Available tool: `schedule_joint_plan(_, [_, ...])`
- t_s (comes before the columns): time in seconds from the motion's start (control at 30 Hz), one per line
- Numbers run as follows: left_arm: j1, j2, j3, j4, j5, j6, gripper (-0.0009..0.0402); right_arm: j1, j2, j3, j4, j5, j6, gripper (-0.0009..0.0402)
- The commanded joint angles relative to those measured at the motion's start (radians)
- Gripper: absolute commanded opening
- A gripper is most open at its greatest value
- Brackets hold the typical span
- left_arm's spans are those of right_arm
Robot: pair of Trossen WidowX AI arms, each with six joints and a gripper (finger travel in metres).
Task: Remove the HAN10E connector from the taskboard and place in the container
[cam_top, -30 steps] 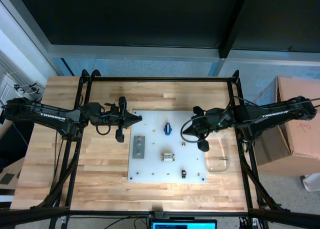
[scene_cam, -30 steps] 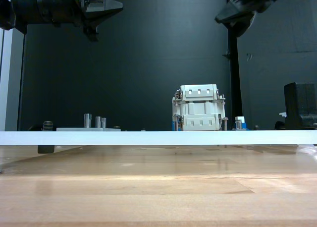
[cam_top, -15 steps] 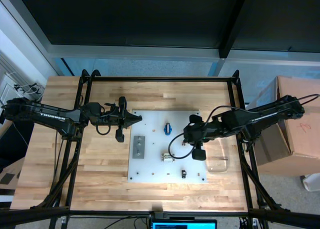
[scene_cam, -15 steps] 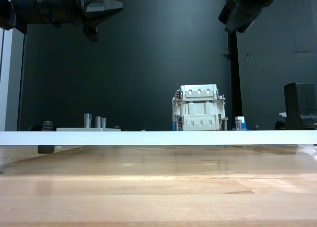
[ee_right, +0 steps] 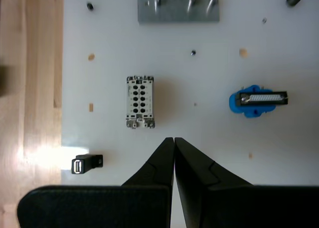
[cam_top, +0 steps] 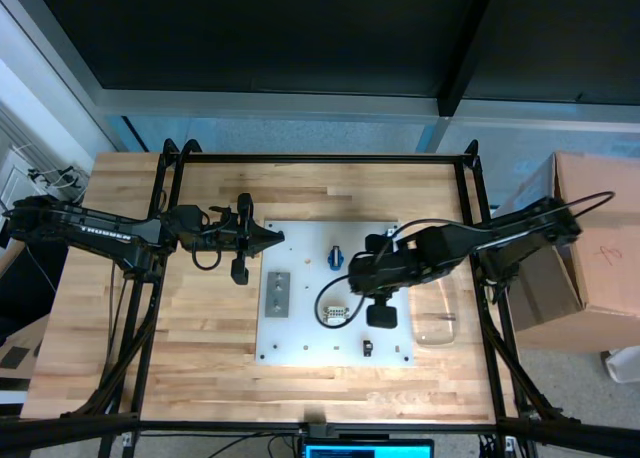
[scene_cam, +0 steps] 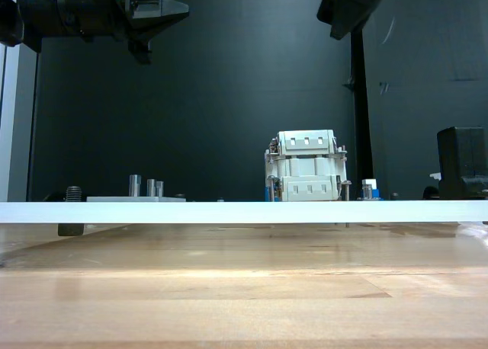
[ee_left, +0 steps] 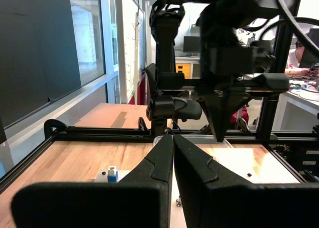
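White board (cam_top: 300, 328): connector (ee_right: 140, 102) upright in its seat, nothing gripping it.
Right gripper (ee_right: 173, 140): fingers pressed together, empty, high above board near connector.
Left gripper (ee_left: 173, 137): closed, empty, high over board's left edge.
Tip: open wide, centre over connector, descend straight; container (cam_top: 437, 313) sits just right of board.

Matte black left arm (cam_top: 100, 230): tubular links, white lettering on forearm, black cable loop (cam_top: 205, 259) at wrist. Left gripper (cam_top: 280, 236), over white board (cam_top: 300, 343) left edge: black wedge fingers, tips touching. Right arm (cam_top: 500, 233): black, looping cables. Right gripper (ee_right: 173, 139), above board: tapered black fingers, tips together.
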Motion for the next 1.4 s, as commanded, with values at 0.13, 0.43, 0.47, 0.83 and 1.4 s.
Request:
schedule_joint_plan(0.13, [0.0,0.0,0.0,0.0,0.0,0.0,0.0,0.004,0.183,0.237,-0.21,-0.004,0.001,0.0])
schedule_joint_plan(0.43, [0.0,0.0,0.0,0.0,0.0,0.0,0.0,0.007,0.364,0.476,-0.322,-0.008,0.019,0.0])
schedule_joint_plan(0.47, [0.0,0.0,0.0,0.0,0.0,0.0,0.0,0.007,0.38,0.496,-0.331,-0.007,0.019,0.0002])
schedule_joint_plan(0.83, [0.0,0.0,0.0,0.0,0.0,0.0,0.0,0.011,0.451,0.541,-0.356,-0.008,0.053,0.0112])
schedule_joint_plan(1.4, [0.0,0.0,0.0,0.0,0.0,0.0,0.0,0.014,0.455,0.512,-0.297,-0.004,0.056,0.03])
